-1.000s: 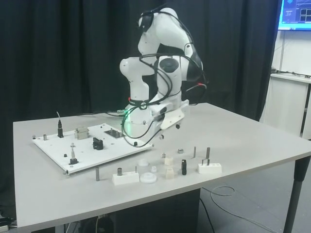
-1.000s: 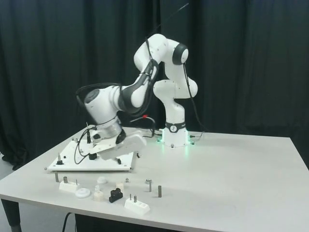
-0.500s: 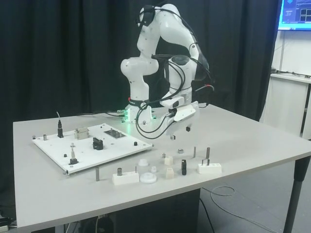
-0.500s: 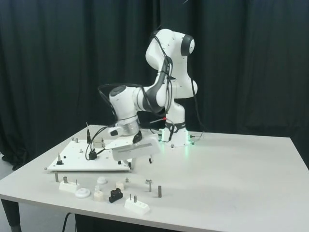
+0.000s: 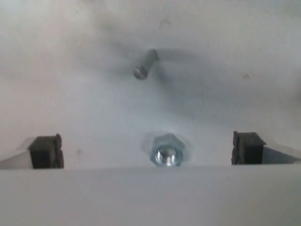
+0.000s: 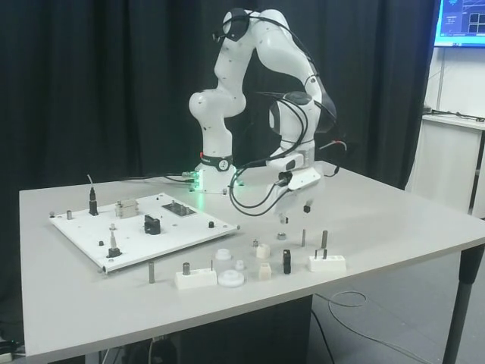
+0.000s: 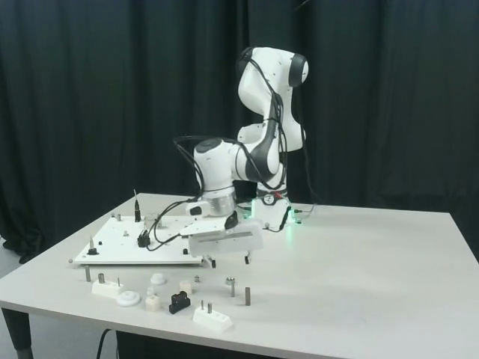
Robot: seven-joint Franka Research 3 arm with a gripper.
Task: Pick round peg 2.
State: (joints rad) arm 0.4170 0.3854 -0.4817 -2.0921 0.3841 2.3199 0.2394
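Note:
My gripper [image 6: 294, 213] hangs open a little above the table, in front of the white board, with nothing between its fingers. In the wrist view the two black fingertips [image 5: 44, 151] stand far apart. A grey hex nut [image 5: 165, 153] lies on the table between them, below the gripper [image 5: 146, 149]. A slim grey round peg [image 5: 145, 64] stands upright on the table a short way beyond the nut. In the room views the peg [image 6: 304, 237] [image 7: 246, 296] stands beside the nut [image 6: 281, 236] [image 7: 230, 281], just past the gripper [image 7: 230, 261] toward the table's front edge.
A white board [image 6: 176, 227] [image 7: 168, 250] with fixtures lies at the table's left. Near the front edge stand a white block [image 6: 326, 263] holding pins, a black part [image 6: 286, 260], a white gear [image 6: 231, 279], a second white block [image 6: 195, 277] and a short grey peg [image 6: 151, 271].
The arm has swung away from the white board toward the loose parts and come lower. The gripper now hangs over the hex nut, still holding nothing.

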